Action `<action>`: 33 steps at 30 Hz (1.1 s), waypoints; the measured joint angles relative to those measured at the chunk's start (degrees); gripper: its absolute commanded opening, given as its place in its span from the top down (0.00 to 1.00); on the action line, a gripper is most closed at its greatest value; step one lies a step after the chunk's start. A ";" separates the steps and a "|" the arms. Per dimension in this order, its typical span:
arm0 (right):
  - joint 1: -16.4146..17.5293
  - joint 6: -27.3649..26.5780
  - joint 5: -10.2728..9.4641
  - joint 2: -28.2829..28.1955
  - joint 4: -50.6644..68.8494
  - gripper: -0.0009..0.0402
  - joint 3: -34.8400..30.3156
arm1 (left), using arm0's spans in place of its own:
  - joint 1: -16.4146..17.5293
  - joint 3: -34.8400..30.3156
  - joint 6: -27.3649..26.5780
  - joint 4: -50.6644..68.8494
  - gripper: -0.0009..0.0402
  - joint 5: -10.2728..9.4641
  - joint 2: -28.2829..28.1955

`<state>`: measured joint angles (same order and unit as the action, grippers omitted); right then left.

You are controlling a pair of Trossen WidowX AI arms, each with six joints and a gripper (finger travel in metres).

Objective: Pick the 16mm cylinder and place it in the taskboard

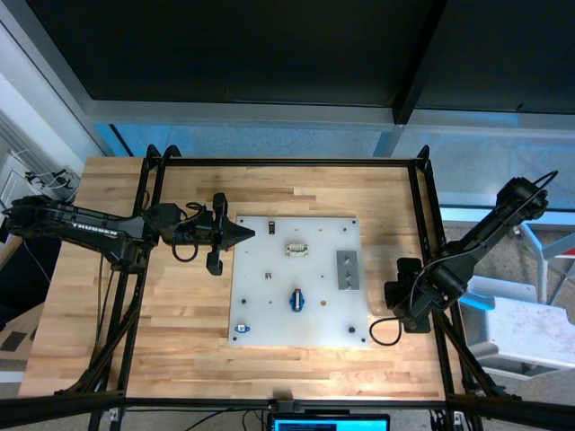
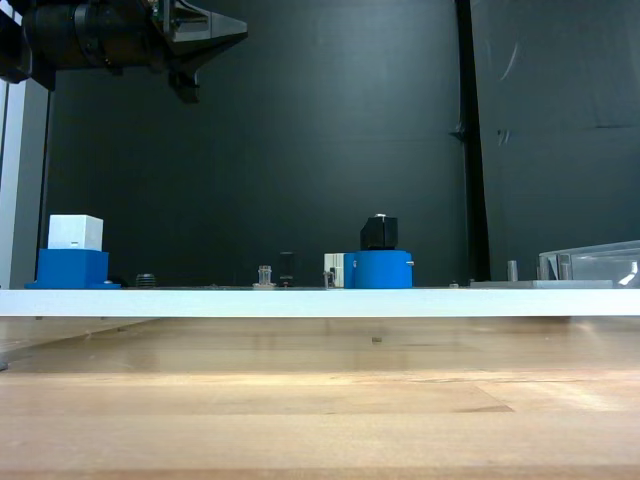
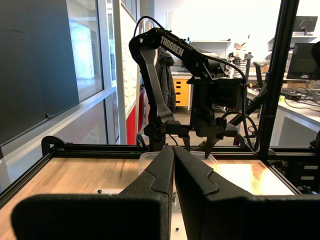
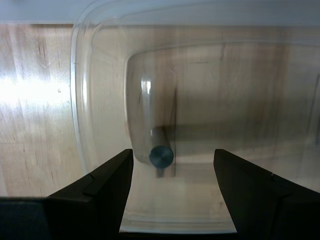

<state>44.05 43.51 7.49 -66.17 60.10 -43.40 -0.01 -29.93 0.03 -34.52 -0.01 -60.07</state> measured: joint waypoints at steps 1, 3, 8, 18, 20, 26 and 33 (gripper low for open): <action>0.02 0.00 0.02 0.00 -0.42 0.43 0.28 | 0.00 0.00 0.00 0.02 0.98 0.00 0.00; 0.09 0.00 0.00 0.00 -0.76 0.43 0.79 | 0.00 0.00 0.00 0.00 0.98 0.00 0.00; 0.26 0.00 0.00 0.00 -1.53 0.43 2.01 | 0.00 0.00 0.00 0.00 0.98 0.00 0.00; 0.57 0.00 0.00 -0.35 -4.37 0.43 4.42 | 0.00 0.00 0.00 0.00 0.98 0.00 0.00; 0.61 0.00 0.02 -0.42 -4.52 0.43 4.61 | 0.00 -0.02 0.00 0.00 0.98 0.02 0.00; 0.70 0.00 0.00 -0.42 -5.66 0.43 5.40 | 0.00 -0.02 0.00 0.02 0.98 0.02 -0.02; 0.79 -0.02 0.00 -0.96 -7.93 0.43 6.51 | 0.00 -0.02 0.00 0.02 0.98 0.00 -0.02</action>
